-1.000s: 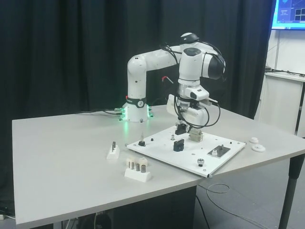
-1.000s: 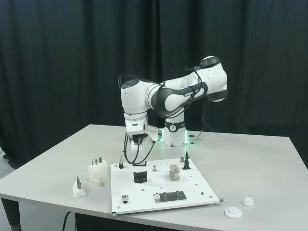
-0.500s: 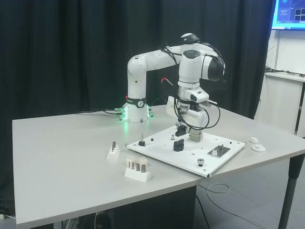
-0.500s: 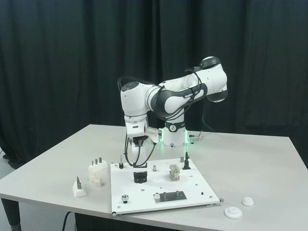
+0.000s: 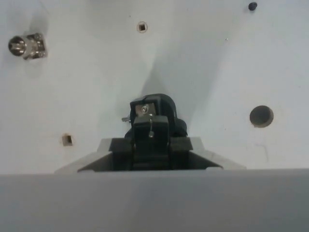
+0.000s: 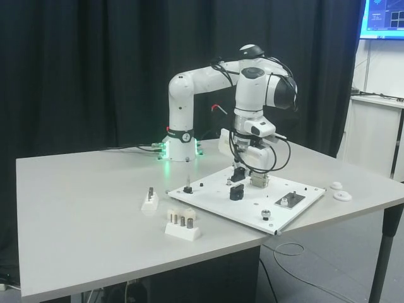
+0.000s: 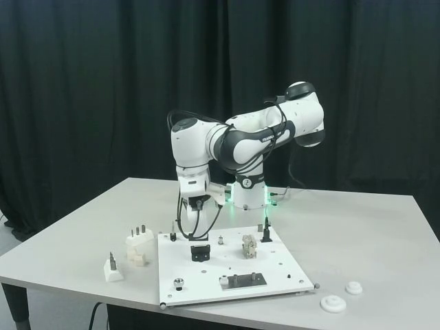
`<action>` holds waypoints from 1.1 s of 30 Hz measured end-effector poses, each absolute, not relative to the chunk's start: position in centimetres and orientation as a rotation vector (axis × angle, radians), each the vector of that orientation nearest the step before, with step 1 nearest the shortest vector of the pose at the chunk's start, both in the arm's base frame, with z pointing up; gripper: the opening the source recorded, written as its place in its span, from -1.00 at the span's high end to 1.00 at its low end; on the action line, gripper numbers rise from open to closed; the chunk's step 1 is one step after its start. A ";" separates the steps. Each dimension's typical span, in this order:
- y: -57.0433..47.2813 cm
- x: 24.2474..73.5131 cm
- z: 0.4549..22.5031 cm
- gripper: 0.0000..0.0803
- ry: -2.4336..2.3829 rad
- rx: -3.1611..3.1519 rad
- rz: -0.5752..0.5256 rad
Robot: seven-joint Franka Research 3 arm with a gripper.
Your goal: Insert D-SUB.
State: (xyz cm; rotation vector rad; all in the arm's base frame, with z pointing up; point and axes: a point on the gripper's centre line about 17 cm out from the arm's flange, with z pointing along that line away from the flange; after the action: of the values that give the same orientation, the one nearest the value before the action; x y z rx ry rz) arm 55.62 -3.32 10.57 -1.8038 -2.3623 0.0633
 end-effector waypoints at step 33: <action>-2.1 54.3 9.1 0.62 -2.350 -1.752 0.017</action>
State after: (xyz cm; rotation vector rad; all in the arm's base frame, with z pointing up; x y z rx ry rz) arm 54.28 -2.08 9.13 -1.7518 -2.3499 0.0167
